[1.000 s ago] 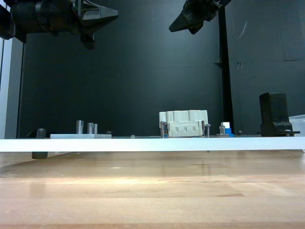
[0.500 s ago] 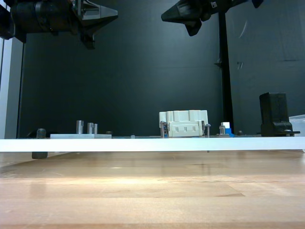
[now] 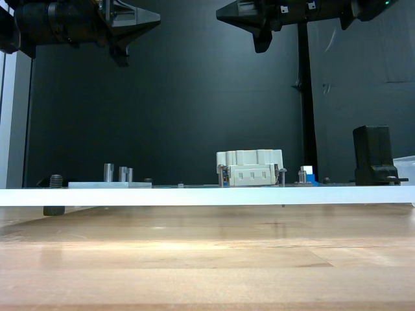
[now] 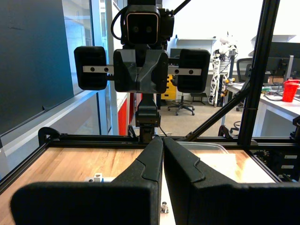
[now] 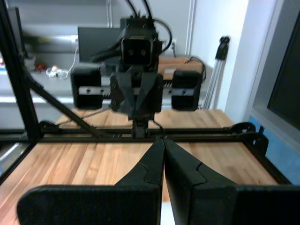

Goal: Pick the 16mm bar and install on taskboard

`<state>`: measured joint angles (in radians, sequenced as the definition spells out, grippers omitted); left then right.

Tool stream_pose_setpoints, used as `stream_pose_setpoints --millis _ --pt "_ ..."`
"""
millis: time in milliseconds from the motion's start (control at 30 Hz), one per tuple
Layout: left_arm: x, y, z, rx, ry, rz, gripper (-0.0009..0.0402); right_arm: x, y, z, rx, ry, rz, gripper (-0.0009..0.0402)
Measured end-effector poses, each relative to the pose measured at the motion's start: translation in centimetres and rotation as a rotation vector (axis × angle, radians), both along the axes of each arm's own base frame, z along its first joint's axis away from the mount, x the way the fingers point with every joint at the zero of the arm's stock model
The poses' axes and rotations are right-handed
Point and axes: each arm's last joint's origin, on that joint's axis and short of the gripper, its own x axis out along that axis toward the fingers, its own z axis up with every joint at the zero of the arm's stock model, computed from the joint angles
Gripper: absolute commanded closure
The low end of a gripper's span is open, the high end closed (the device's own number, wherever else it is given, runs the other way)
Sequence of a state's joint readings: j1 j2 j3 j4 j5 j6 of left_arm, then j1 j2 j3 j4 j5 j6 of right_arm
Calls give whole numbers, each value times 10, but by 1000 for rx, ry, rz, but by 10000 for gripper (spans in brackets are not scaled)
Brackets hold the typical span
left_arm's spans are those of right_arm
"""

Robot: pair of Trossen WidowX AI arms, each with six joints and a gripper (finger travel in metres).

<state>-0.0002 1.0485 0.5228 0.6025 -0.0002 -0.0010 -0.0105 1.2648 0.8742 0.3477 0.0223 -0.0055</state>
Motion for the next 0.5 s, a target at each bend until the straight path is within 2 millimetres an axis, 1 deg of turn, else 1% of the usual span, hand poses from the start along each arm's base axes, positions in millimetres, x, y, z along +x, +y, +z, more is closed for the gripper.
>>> stream_pose_setpoints --millis 200,500 --pt "0 0 0 0 1 0 393 -3 0 -5 4 -55 3 394" --pt "0 0 0 0 1 0 393 -8 -1 -15 38 -78 19 394"
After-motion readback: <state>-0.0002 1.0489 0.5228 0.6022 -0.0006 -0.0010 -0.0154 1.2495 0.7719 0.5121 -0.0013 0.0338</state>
